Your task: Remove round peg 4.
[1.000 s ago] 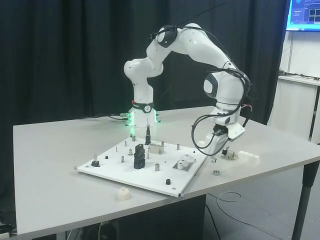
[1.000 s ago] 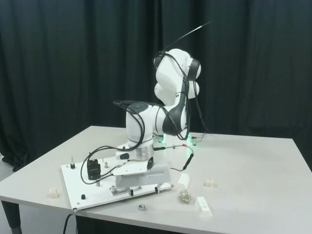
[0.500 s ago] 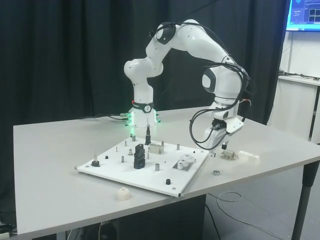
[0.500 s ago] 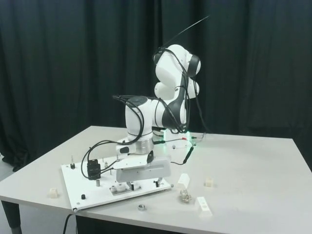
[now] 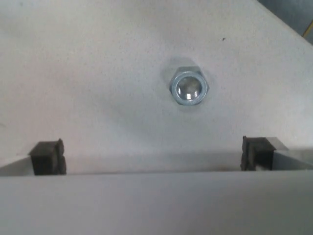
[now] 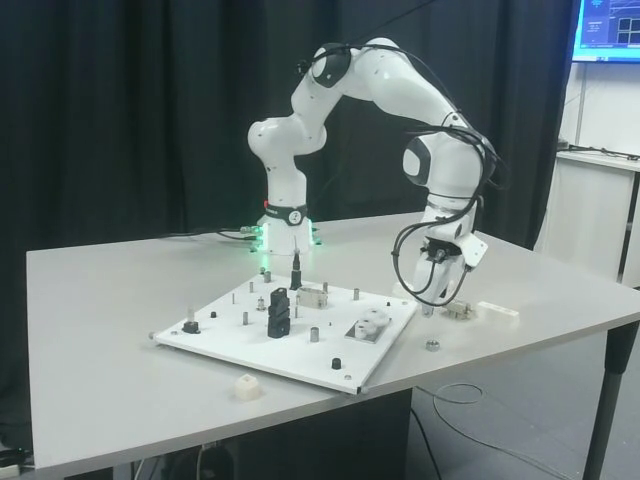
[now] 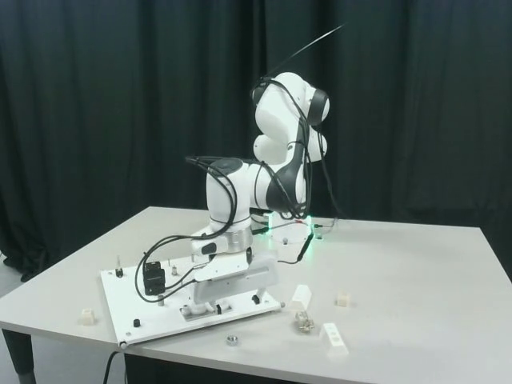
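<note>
Wrist view: jaws spread wide and empty, black fingertips [image 5: 48,157] at either side, their lower parts cut off by the gripper [image 5: 151,159] body. A hex nut [image 5: 189,88] lies on the grey table [image 5: 88,73] between them. In the first room view the gripper [image 6: 432,305] hangs just beyond the white board [image 6: 290,340] edge, above the nut [image 6: 433,345]. Which small peg on the board is round peg 4 cannot be told.

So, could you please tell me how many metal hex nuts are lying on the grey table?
1 seen: the hex nut lies on the table beyond the white board's corner, below the gripper. Others may be hidden.
</note>
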